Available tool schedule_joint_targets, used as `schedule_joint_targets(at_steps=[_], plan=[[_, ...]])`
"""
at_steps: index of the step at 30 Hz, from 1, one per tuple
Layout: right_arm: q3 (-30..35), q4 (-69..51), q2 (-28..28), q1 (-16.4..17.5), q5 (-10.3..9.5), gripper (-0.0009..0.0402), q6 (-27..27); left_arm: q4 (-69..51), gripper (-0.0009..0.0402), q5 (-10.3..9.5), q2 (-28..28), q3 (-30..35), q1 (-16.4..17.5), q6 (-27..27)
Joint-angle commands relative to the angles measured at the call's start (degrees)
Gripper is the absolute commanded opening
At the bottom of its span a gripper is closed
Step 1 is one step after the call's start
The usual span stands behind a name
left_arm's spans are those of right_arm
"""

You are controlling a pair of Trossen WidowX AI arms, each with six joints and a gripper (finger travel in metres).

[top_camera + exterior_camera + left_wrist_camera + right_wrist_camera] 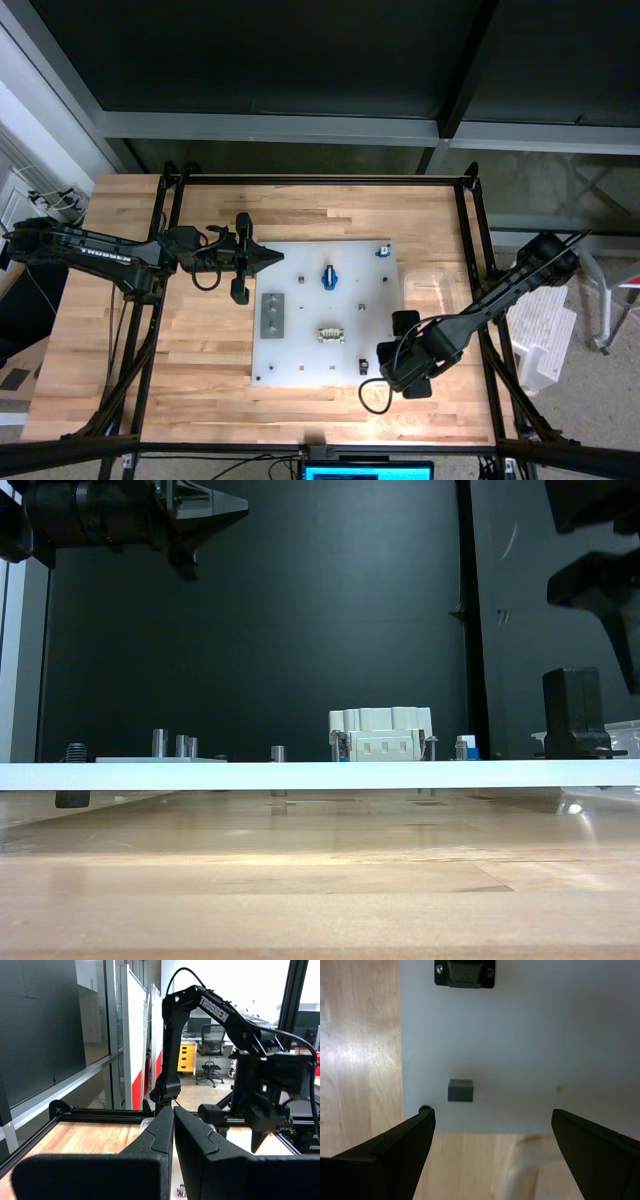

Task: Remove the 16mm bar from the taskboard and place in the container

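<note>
Dark-grey square-ended 16mm bar (460, 1090) on taskboard (545, 1035) beneath right gripper (492, 1112), fingers (405, 1145) apart; left gripper (173, 1110) aloft, fingers together.

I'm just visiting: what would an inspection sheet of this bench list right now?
Surface: wooden table, with the taskboard flat on it.
Job's things: 16mm bar on the taskboard near a corner; container beside the board.
Clutter: nothing seen.
Grippers: left gripper shut, raised over the board's far left edge; right gripper open, over the bar.
Cables: black cable loop at the right arm's wrist.
Surroundings: black frame around the table; screen at the near edge.
</note>
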Motion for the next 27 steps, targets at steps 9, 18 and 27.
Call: schedule_joint_targets(at_steps=[9,18,27], plan=[[-0.52,4.26,4.33,0.33,-0.28,0.0296,1.25,0.00,0.0000,0.00,0.02,0.02,0.00,0.00],[-1.36,5.40,4.44,0.52,-0.28,0.0240,2.86,0.02,0.0000,0.00,0.02,0.02,0.02,0.02],[-1.36,5.77,4.44,0.68,-0.26,0.0159,2.86,0.02,0.0000,0.00,0.00,0.02,0.02,0.00]])
